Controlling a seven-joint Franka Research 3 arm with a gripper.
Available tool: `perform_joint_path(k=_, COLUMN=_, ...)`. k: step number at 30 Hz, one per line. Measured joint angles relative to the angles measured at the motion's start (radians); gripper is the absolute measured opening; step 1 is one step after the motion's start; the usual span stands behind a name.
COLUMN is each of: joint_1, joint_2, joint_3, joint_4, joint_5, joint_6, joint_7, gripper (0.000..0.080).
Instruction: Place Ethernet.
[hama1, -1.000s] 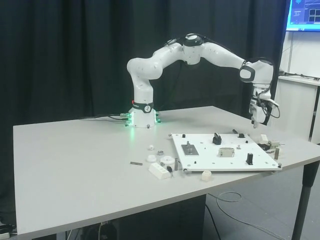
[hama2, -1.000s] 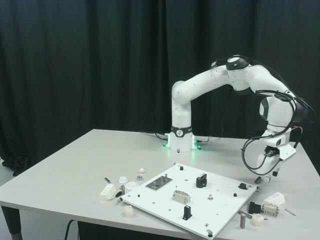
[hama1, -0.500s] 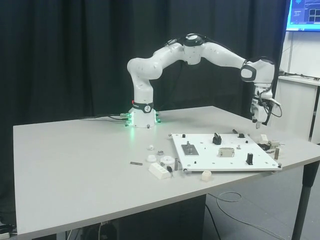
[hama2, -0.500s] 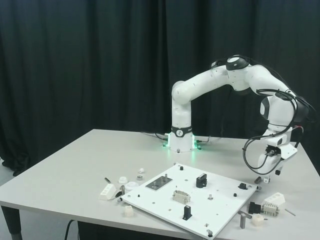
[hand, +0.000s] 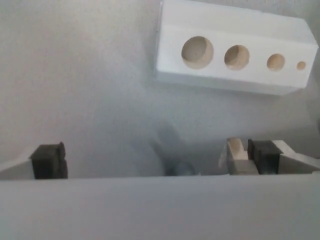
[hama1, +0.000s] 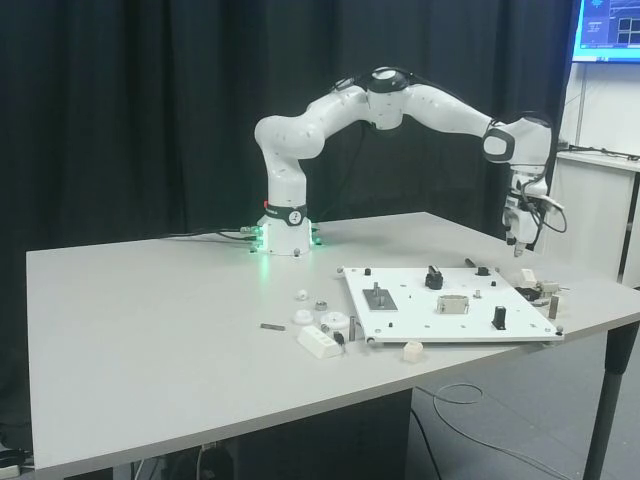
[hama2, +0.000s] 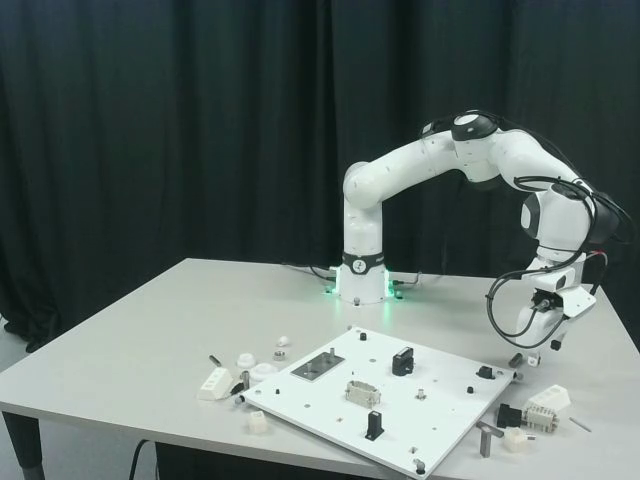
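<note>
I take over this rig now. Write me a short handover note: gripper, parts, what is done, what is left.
Gripper: open, nothing clearly held, hovering over the table beside the board, above a white block with four holes.
Ethernet: I cannot tell which of the small parts by the board's edge it is.
Done: no placing visible.
Left: pick up the Ethernet and place it.
</note>
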Motion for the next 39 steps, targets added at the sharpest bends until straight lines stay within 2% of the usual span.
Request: perform_joint_path(k=39, joint_1=-0.016, joint_2=0.000, joint_3=0.000, joint_4=0.009, joint_5=-0.015, joint_6=-0.001, joint_7=0.000, gripper=0.0800)
